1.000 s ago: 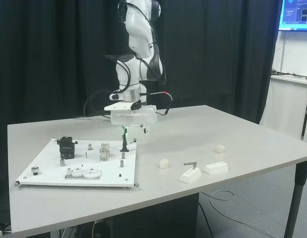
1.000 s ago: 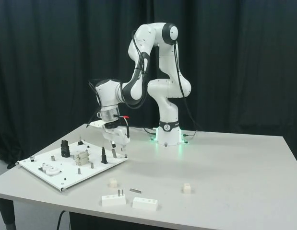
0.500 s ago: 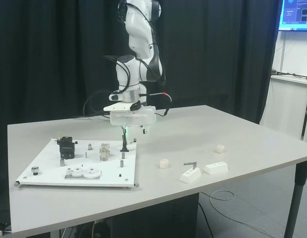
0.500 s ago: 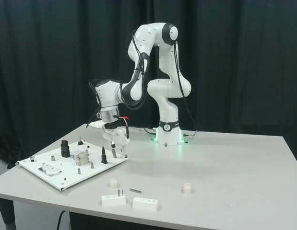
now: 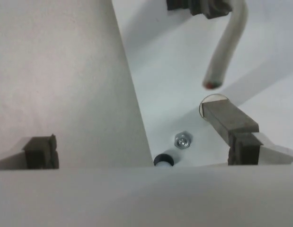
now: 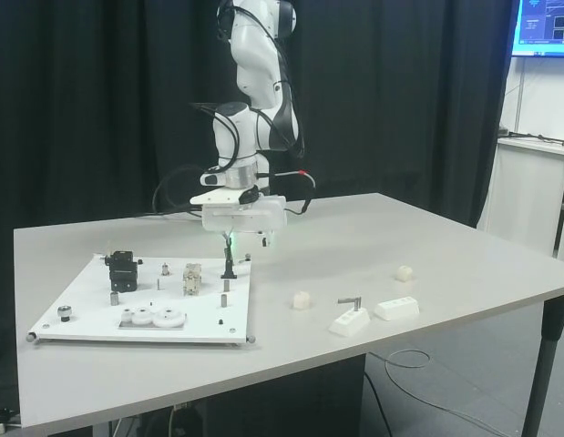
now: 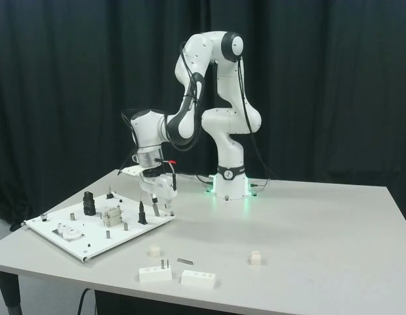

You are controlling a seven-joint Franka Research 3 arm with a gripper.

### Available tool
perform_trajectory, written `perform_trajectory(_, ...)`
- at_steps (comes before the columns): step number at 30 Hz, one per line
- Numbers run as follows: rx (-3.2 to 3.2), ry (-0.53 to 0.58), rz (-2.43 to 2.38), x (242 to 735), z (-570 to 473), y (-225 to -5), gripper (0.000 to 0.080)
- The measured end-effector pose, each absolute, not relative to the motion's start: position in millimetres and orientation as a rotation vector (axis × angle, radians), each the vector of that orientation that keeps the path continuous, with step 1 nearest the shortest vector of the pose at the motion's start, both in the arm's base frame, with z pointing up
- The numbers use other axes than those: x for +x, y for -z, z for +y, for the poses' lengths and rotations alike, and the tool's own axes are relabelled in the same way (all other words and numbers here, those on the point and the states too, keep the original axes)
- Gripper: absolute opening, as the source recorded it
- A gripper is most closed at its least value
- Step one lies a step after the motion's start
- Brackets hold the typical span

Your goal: Insert square peg 4.

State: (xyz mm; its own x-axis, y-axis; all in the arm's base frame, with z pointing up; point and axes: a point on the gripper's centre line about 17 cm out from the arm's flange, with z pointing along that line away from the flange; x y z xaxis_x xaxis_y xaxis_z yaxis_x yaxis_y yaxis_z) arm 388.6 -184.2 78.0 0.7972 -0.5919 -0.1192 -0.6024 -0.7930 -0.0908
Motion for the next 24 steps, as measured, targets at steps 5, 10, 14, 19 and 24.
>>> perform_trajectory(5,-2.863,-0.128,0.956,388.6,-185.1,-76.4,0.08)
perform_trajectory(10,-2.867,-0.129,0.956,388.2,-185.7,-74.3,0.08)
perform_trajectory(14,-2.87,-0.131,0.956,387.9,-186.2,-72.9,0.08)
perform_trajectory(19,-2.873,-0.132,0.958,387.7,-186.9,-71.3,0.08)
perform_trajectory(24,-2.875,-0.131,0.958,387.8,-187.2,-70.4,0.08)
